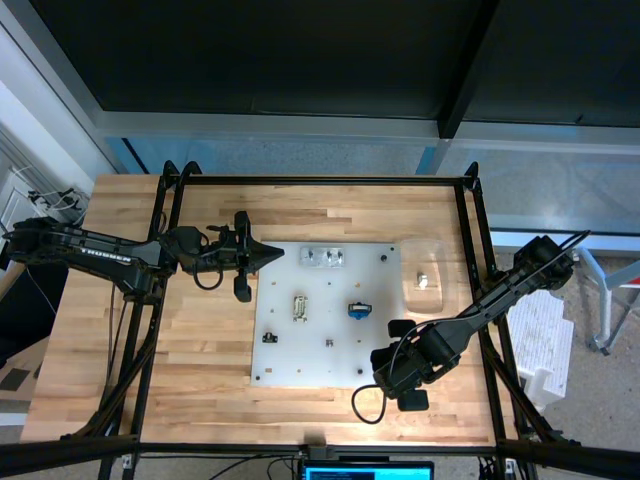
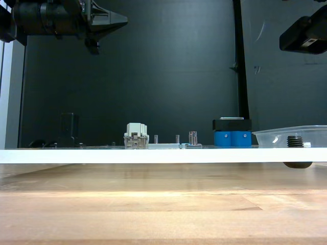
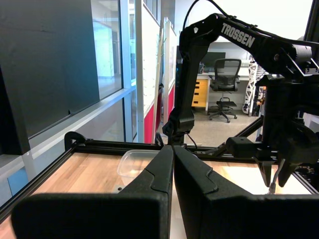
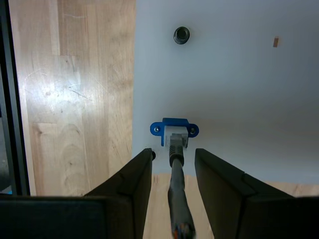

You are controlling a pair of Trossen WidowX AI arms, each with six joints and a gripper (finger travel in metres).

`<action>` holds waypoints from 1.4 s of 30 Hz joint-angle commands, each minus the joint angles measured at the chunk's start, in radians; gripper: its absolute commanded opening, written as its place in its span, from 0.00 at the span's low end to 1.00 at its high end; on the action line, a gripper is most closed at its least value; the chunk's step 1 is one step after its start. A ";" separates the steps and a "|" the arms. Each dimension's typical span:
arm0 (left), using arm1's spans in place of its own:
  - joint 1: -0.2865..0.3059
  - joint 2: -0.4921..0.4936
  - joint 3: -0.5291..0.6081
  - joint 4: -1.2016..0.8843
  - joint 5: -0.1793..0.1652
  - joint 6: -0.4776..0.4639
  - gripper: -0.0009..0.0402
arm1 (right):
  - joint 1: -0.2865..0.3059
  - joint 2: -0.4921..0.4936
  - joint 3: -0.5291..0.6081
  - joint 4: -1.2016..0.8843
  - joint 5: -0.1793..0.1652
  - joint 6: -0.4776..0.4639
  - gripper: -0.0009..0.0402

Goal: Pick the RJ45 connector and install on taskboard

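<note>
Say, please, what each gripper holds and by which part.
Nothing is held. The right gripper, at the taskboard's near edge, is open, fingers clear of the cable between them; the left gripper, over its left edge, is shut empty.

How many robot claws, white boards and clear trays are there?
Grippers: 2 (left gripper shut, high over the taskboard far left corner; right gripper open, pointing down at a blue fitting)
Taskboard: 1
Clear tray: 1
Total: 4

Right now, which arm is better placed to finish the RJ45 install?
Right. The open right gripper straddles the RJ45 connector at a blue fitting on the taskboard. The left gripper hovers shut, high over its left edge.
</note>
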 commanded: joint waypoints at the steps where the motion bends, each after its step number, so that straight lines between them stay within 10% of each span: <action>1: 0.000 0.000 0.000 0.000 0.000 0.000 0.02 | 0.001 -0.027 0.004 -0.015 0.001 0.002 0.36; 27: 0.000 0.000 0.000 0.000 0.000 0.000 0.02 | -0.011 -0.147 0.004 -0.042 0.001 0.009 0.44; 42: 0.000 0.000 0.000 0.000 0.000 0.000 0.02 | -0.198 -0.300 -0.003 -0.046 0.054 -0.136 0.32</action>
